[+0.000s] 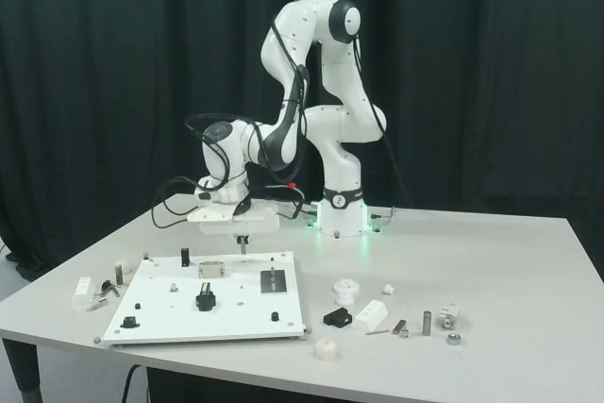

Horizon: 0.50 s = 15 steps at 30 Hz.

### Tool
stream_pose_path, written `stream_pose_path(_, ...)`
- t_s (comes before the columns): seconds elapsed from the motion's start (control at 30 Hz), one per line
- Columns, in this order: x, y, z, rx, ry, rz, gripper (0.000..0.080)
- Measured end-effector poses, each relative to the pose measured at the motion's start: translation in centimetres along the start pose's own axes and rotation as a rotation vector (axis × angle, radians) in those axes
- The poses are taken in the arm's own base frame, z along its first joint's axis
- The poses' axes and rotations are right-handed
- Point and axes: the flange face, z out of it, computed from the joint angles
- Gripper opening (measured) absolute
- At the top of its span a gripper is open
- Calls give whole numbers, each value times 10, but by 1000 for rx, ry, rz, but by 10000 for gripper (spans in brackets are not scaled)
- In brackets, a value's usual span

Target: Place round peg 3.

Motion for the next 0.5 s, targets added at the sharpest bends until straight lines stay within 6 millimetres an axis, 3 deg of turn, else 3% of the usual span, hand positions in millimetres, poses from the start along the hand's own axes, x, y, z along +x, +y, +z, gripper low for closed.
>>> stream_pose_path(0.5,-2,1,-17,17,15,0,114)
